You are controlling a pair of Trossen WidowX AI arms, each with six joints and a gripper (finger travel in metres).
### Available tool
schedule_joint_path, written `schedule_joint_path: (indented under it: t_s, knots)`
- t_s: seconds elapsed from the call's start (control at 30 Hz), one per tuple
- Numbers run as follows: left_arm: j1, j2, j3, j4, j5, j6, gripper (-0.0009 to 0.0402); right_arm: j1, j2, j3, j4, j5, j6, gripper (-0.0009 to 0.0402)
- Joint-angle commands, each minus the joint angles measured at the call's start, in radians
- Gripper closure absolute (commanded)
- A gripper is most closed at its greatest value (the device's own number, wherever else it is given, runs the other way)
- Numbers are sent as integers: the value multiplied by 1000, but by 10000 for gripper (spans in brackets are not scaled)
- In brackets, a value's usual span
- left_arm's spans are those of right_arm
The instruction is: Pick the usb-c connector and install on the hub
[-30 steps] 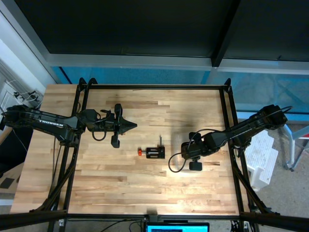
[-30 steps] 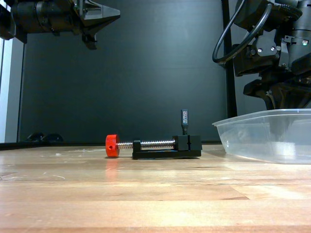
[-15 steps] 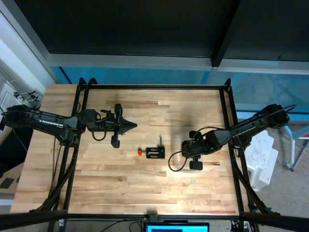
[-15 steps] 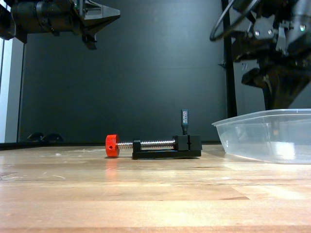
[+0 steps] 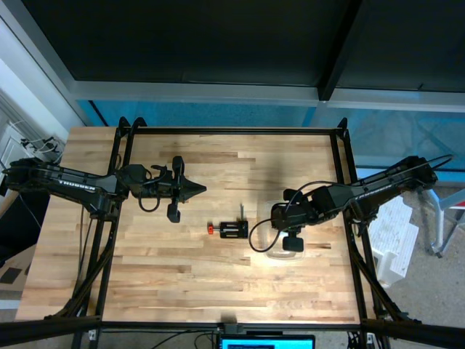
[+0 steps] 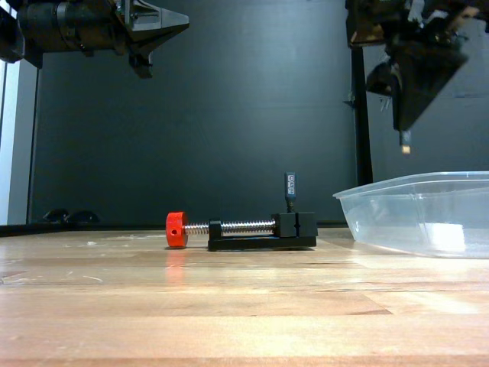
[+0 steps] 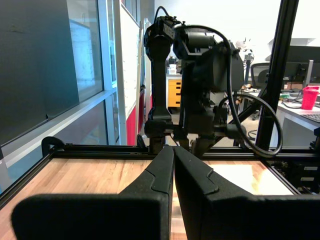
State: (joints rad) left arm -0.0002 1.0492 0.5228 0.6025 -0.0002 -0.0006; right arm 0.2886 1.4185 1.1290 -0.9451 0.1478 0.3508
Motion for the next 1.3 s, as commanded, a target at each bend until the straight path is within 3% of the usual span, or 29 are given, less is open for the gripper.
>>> schedule_joint_path:
  t_s: [0.03, 0.57, 1.3]
  knots:
    - [0, 0, 0, 0, 0, 0, 393, -14, 18, 42, -23, 0, 1, 393]
    - [0, 0, 0, 0, 0, 0, 393, -85, 174, 219, -37, 0, 2, 393]
    - [0, 0, 0, 0, 0, 0, 393, -103, 361, 396, -32, 0, 20, 393]
